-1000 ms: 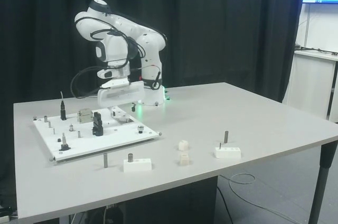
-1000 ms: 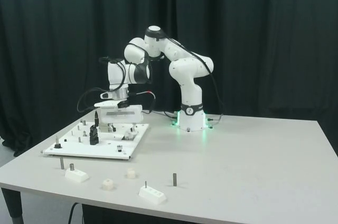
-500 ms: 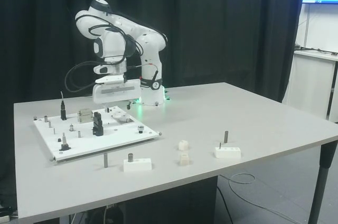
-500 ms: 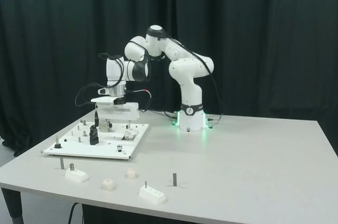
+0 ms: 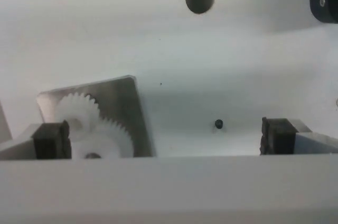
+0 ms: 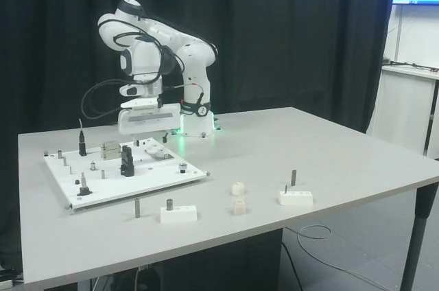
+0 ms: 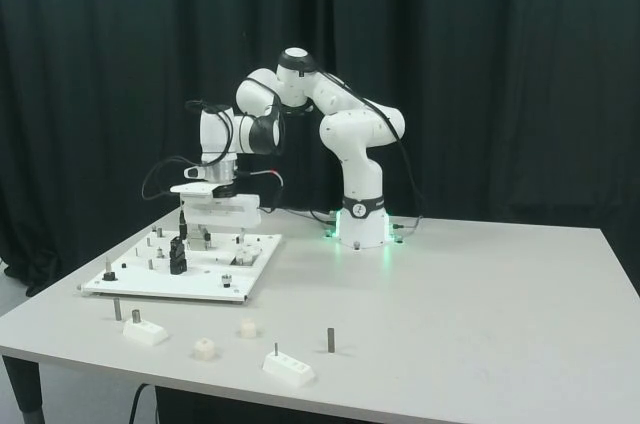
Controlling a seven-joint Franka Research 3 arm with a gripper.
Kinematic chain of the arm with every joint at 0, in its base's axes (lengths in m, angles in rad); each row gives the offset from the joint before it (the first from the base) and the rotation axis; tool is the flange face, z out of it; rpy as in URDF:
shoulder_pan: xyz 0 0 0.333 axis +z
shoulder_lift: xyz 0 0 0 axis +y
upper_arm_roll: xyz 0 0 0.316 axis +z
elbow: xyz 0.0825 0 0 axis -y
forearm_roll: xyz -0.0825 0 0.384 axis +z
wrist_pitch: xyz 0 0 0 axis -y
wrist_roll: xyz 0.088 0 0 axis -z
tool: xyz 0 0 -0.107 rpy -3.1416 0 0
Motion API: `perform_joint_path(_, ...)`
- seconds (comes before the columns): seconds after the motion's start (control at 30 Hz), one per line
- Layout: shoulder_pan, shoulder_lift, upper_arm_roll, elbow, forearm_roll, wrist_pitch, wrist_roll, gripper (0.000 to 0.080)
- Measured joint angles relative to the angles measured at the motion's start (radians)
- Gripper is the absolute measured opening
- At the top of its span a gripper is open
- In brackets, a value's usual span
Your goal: Insert small gear.
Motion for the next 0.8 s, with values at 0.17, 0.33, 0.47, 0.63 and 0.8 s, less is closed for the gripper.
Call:
perform_joint_path(0.17, 0.0, 0.0, -0.01, 0.0, -0.006, 0.014, 0.003, 0.08)
perform_joint_path(0.33, 0.0, 0.0, -0.022, 0.001, -0.014, 0.028, 0.005, 0.08)
perform_joint_path(0.47, 0.0, -0.001, -0.029, 0.001, -0.022, 0.039, 0.009, 0.08)
perform_joint_path(0.63, 0.0, -0.001, -0.04, 0.001, -0.027, 0.053, 0.009, 0.08)
perform_joint_path(0.8, 0.001, -0.002, -0.047, 0.001, -0.028, 0.06, 0.009, 0.08)
